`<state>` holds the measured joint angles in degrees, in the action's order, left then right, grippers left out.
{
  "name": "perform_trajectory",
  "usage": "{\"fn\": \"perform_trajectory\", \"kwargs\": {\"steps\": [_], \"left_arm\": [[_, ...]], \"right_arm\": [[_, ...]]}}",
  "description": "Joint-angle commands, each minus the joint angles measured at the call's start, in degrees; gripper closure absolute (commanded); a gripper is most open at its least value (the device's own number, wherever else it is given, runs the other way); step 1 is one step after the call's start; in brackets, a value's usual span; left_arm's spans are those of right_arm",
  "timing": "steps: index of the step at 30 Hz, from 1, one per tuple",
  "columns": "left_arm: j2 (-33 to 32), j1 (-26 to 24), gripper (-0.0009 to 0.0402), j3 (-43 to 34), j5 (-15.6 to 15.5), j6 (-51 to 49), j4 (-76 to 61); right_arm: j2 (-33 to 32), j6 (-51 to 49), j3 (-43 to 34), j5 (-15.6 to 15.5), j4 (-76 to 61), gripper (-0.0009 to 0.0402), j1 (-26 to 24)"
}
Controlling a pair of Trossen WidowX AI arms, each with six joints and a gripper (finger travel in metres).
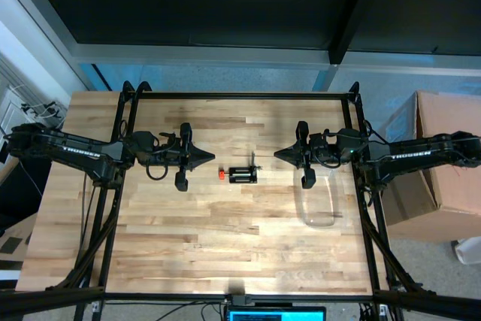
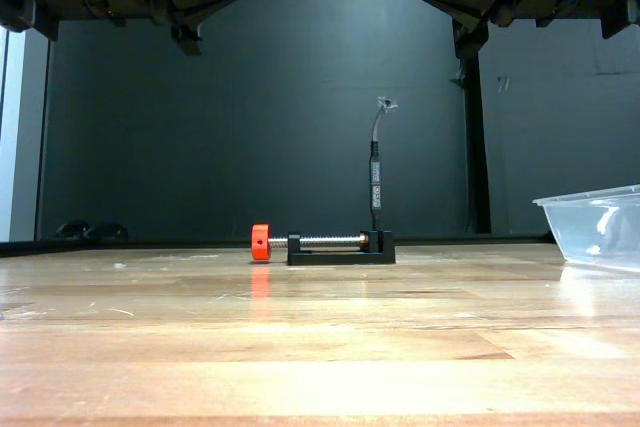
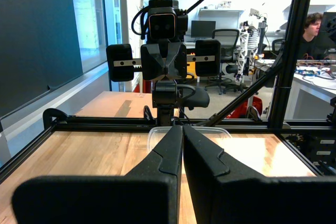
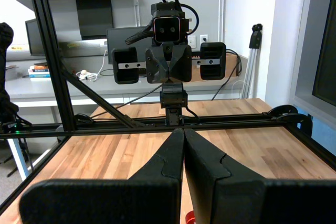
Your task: Remove the USB-C connector from the USB-C receptacle and place in the container
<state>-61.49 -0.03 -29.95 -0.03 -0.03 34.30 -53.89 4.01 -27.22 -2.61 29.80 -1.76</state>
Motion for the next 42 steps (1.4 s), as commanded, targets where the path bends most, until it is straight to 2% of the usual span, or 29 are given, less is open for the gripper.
{"fn": "perform_trajectory", "kwargs": {"steps": [1,37,42], "left_arm": [[0.00,0.04,0.0393,0.00,0.02,0.02,0.02],[0.00,0.02,0.0393,0.00,0.02,0.02,0.02],[0.00,0.04,0.0393,0.00,0.02,0.02,0.02]], "right_arm": [[0.00,0.00,0.00,0.00,0.02,0.0393,0.02],[0.00,-1.68,0.00,0.20,0.02,0.0393,-0.02],[-1.05,-0.44,-0.24,0.79,6.47,0.0393,0.11]]}}
